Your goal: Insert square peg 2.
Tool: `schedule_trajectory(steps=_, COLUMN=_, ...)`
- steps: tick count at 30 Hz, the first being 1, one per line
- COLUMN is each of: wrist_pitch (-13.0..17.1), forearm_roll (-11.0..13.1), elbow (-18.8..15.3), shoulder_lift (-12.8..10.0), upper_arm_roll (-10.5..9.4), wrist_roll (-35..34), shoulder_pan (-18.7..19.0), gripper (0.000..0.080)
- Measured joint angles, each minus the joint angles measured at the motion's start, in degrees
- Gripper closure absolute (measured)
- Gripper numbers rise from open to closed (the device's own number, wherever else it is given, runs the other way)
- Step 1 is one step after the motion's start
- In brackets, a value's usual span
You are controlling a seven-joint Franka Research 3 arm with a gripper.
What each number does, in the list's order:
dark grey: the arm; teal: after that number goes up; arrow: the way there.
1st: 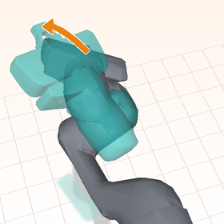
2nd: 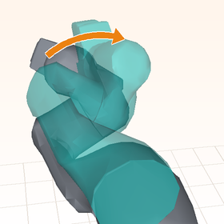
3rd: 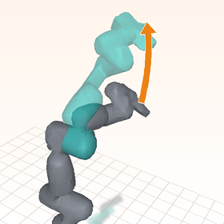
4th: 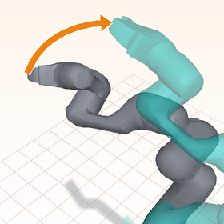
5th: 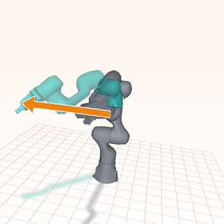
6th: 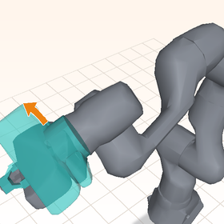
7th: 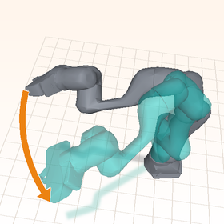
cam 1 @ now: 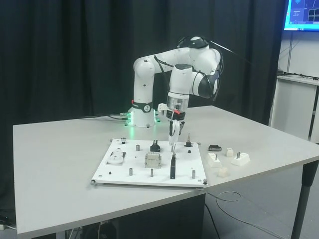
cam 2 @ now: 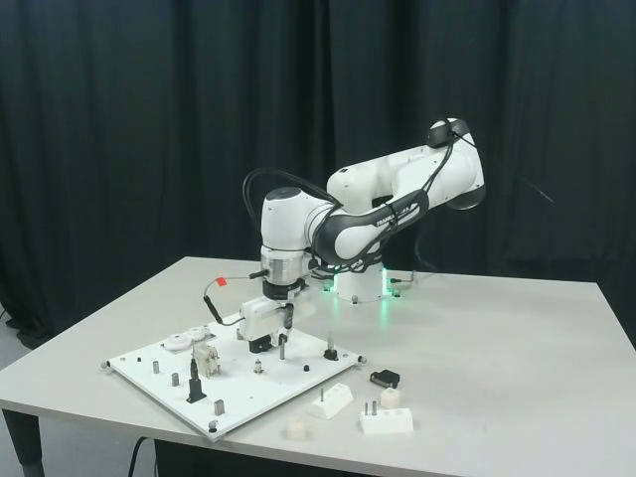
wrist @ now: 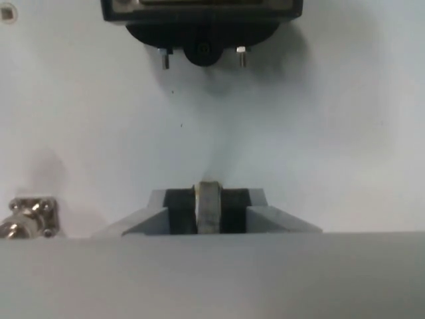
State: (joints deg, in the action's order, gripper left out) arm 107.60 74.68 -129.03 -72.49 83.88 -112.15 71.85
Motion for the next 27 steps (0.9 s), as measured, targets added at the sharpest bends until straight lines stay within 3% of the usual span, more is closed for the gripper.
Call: schedule_trajectory(steps=27, wrist_pitch=0.4, forearm_roll=0.3, elbow=-0.1, shoulder_lift=-0.3, upper_arm_roll=-0.57, wrist_roll=0.0, shoulder_pan=-0.1, gripper=0.0727)
